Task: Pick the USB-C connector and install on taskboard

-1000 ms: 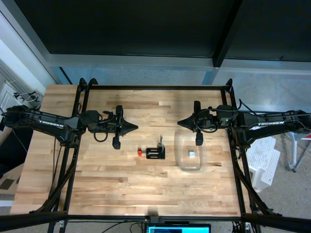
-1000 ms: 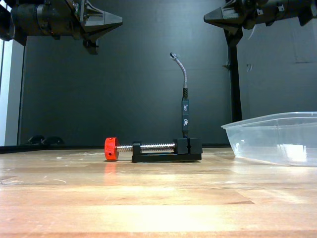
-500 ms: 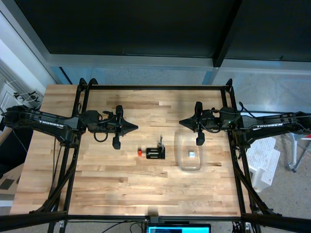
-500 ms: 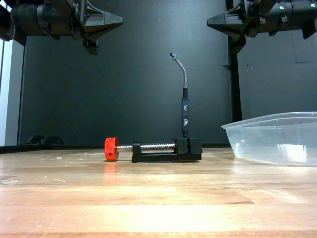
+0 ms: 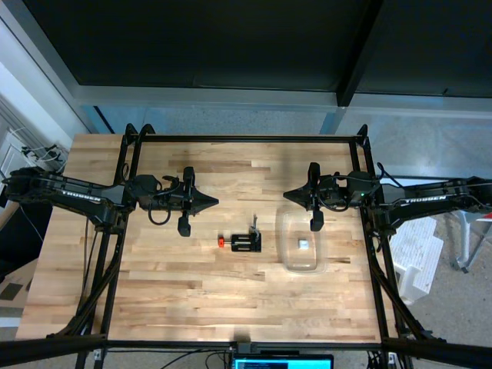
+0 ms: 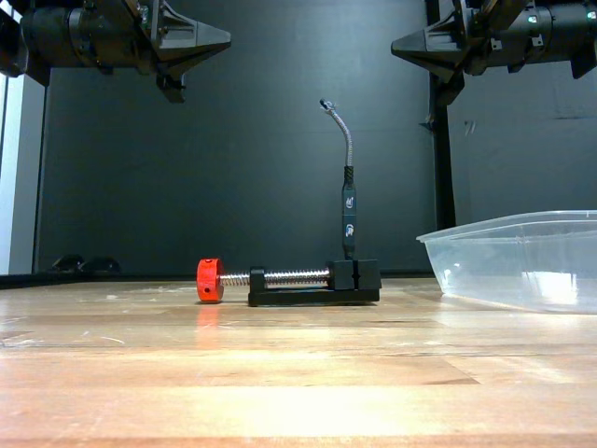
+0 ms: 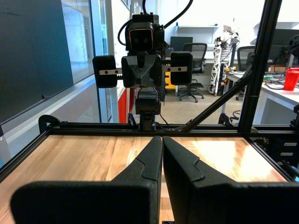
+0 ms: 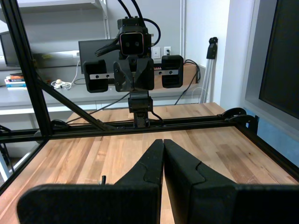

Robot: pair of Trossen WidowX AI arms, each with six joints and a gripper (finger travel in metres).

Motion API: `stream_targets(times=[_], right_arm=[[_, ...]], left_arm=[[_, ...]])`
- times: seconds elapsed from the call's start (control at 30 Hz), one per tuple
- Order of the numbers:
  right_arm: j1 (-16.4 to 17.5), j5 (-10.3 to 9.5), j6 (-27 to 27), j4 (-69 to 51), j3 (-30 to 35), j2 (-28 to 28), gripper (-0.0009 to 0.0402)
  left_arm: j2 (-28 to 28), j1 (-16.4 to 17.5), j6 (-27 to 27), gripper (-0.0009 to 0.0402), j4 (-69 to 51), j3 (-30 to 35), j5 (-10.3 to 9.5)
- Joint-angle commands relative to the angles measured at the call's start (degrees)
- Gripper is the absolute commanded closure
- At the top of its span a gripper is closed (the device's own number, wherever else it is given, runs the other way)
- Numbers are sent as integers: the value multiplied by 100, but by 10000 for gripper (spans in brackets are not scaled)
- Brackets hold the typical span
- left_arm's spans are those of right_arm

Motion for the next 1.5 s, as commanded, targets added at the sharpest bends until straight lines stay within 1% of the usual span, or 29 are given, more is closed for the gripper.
stream_targets(times=[0.03, 0.6, 0.8, 1.5], right_arm=[[4, 7, -9, 52, 15, 2, 393], [2, 22, -17, 70, 57, 7, 393], [2, 24, -120, 72, 57, 7, 393], [2, 22, -94, 81, 59, 7, 393]], left_arm=[[2, 2, 0, 393, 0, 2, 2], [2, 0, 0, 393, 0, 2, 2], [2, 0, 0, 393, 0, 2, 2], [2, 0, 0, 393, 0, 2, 2]])
